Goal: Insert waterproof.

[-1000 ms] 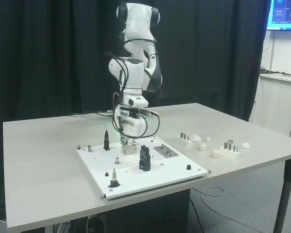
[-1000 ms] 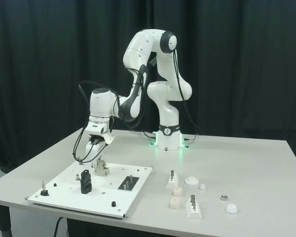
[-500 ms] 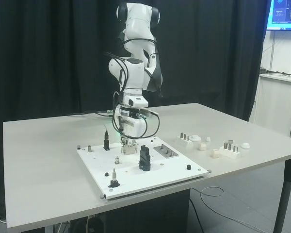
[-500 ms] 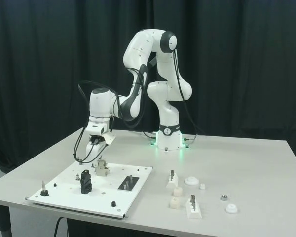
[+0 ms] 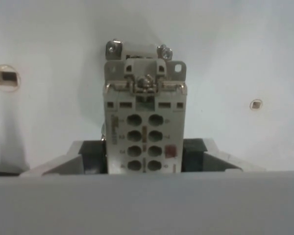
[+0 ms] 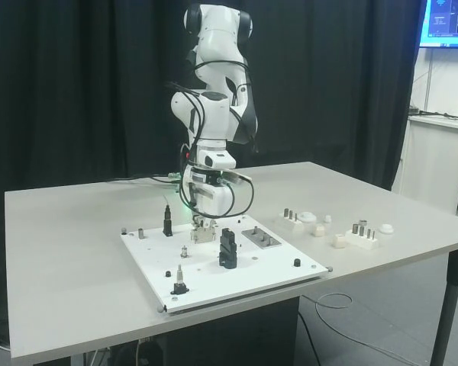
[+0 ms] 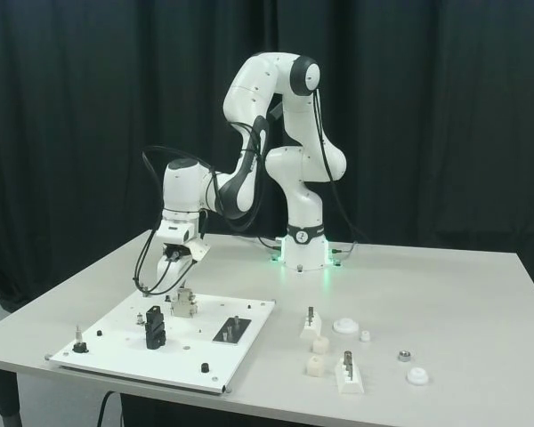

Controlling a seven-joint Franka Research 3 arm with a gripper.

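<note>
Eight round sockets face my wrist camera on the waterproof connector (image 5: 145, 128), which stands upright on the white board (image 6: 237, 278) towards its far edge. My gripper (image 6: 204, 223) hangs just above it; whether my fingers are parted I cannot tell

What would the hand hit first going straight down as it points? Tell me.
Most likely the waterproof connector on the white board. The hand hangs just above it, with the connector centred in the wrist view; the gap is hard to judge.
</note>
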